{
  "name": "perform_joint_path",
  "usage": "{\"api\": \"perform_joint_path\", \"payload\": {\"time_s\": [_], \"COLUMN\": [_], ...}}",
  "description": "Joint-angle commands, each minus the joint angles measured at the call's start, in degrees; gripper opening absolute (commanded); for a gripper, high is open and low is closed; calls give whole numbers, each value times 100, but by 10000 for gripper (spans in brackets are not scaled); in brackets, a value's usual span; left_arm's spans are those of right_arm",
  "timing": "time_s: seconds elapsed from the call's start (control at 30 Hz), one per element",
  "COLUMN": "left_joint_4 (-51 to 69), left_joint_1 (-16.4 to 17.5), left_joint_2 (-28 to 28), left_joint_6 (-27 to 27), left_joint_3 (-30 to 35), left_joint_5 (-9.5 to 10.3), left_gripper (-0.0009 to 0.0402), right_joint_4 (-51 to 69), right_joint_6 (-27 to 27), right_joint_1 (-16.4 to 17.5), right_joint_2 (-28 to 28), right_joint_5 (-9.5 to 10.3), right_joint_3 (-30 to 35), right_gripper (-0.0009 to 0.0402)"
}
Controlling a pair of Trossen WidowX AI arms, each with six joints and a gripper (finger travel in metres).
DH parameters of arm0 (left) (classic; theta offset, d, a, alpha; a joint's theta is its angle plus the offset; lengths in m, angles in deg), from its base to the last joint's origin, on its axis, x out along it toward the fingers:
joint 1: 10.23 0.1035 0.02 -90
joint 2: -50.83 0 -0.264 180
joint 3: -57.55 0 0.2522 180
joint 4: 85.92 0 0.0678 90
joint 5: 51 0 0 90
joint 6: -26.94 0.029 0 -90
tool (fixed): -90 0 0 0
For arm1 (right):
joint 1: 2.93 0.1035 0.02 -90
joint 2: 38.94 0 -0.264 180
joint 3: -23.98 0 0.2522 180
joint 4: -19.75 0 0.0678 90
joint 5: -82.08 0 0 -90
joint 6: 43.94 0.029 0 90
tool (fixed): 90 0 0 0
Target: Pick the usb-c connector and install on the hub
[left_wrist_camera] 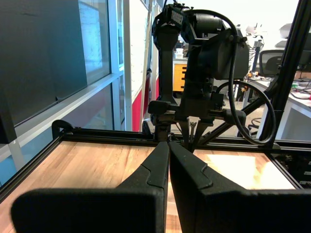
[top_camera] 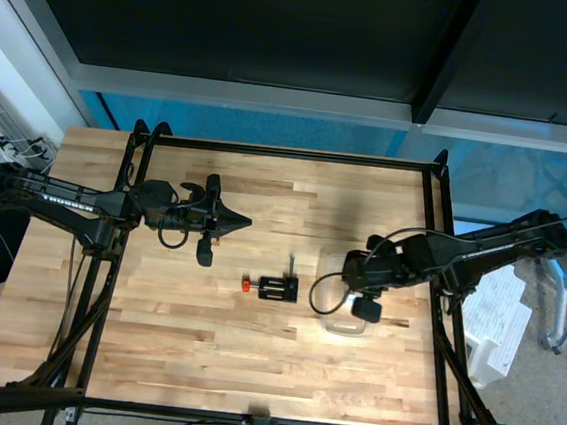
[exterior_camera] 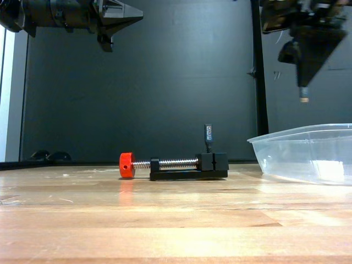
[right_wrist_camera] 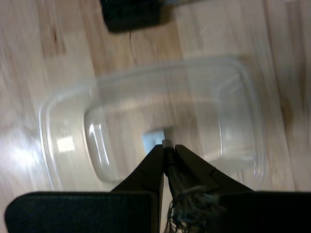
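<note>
The hub (top_camera: 278, 288) is a small black block with an orange-red cap (exterior_camera: 126, 165) and a thin upright pin (exterior_camera: 208, 137), lying mid-table. My right gripper (exterior_camera: 303, 92) hangs above the clear tray (exterior_camera: 306, 156), to the right of the hub. Its fingers (right_wrist_camera: 154, 162) are shut on the usb-c connector (right_wrist_camera: 167, 147), a tiny dark plug with a pale tip that pokes out between them, frayed cord behind it. My left gripper (top_camera: 243, 223) is shut and holds nothing, raised well above the table to the hub's far left.
The clear plastic tray (right_wrist_camera: 68, 145) holds a small pale square piece (right_wrist_camera: 151, 140). The hub's black end (right_wrist_camera: 130, 14) lies just beyond the tray's rim. A black frame (top_camera: 289, 154) runs around the table's edges.
</note>
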Motion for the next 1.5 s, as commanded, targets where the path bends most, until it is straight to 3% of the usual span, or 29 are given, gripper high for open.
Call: {"api": "perform_joint_path", "payload": {"time_s": [0.03, 0.73, 1.5], "left_joint_4": [0, -2, 0], "left_joint_1": [2, 2, 2], "left_joint_2": [0, 0, 0], "left_joint_6": [0, 0, 0], "left_joint_3": [0, 0, 0], "left_joint_5": [0, 0, 0], "left_gripper": [0, 0, 0], "right_joint_4": [-9, -22, -50], "right_joint_6": [22, 168, 184], "right_joint_1": [-103, -396, -481], "right_joint_2": [348, 2312, 3069], "right_joint_5": [-59, -57, -59], "right_joint_3": [326, 2157, 2918], "right_gripper": [0, 0, 0]}}
